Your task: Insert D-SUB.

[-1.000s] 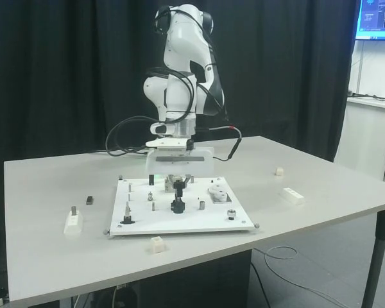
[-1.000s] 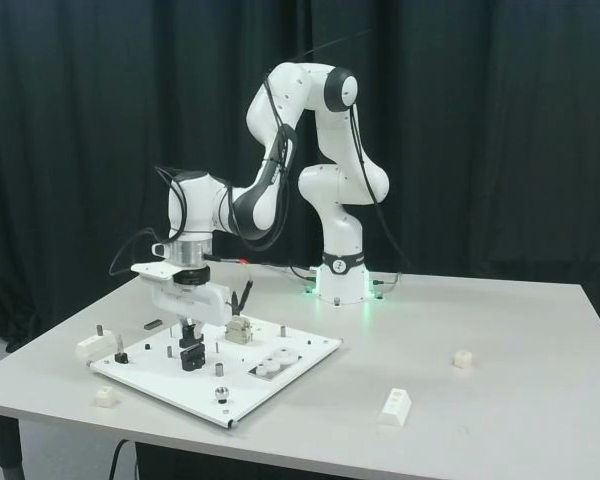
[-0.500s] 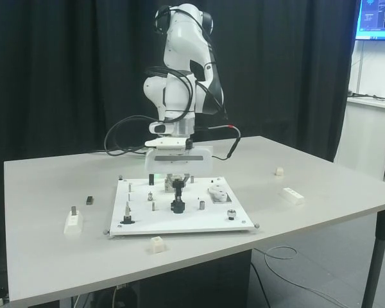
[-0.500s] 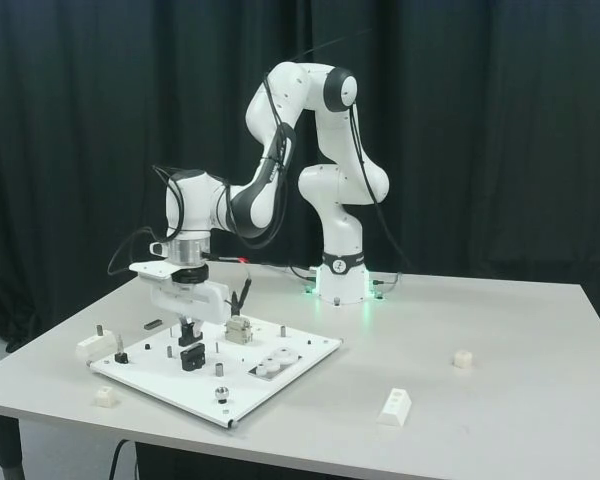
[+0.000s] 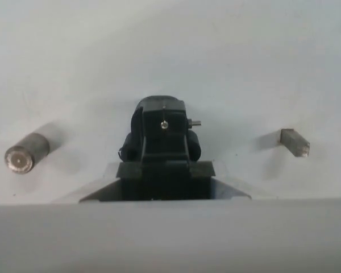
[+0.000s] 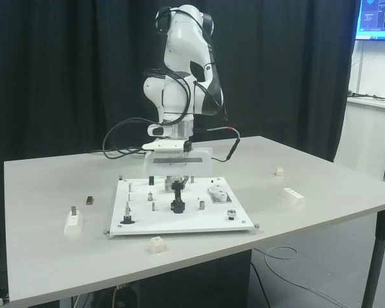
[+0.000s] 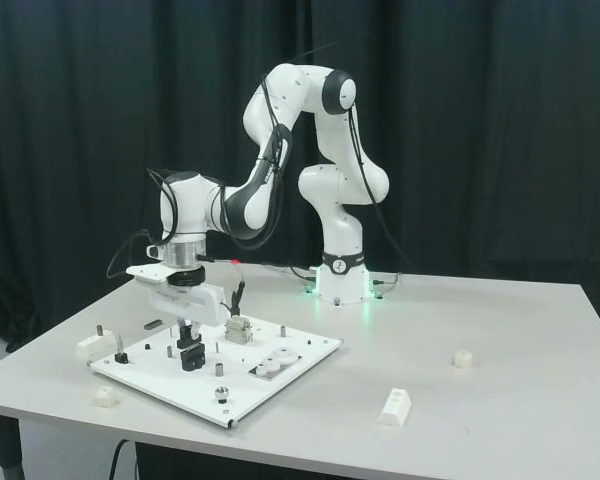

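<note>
A black D-SUB connector (image 5: 165, 133) stands upright on the white board (image 6: 199, 221), near its middle. In the room views the connector (image 6: 177, 206) (image 7: 190, 359) sits directly under my gripper (image 6: 178, 185) (image 7: 188, 330), which hangs just above it. A broad white plate on the hand hides where the gripper meets the connector's top, so I cannot tell whether they touch. In the wrist view a grey out-of-focus band covers the lower part of the picture.
The board also carries a metal cylinder (image 5: 23, 156), a small grey block (image 5: 295, 142), several pegs and a white part with round holes (image 6: 217, 190). Loose white blocks (image 6: 73, 222) (image 6: 157, 244) (image 6: 293, 196) (image 7: 395, 406) lie on the grey table around it.
The hand has risen slightly above the board over the last second. The black connector has stayed where it was.
</note>
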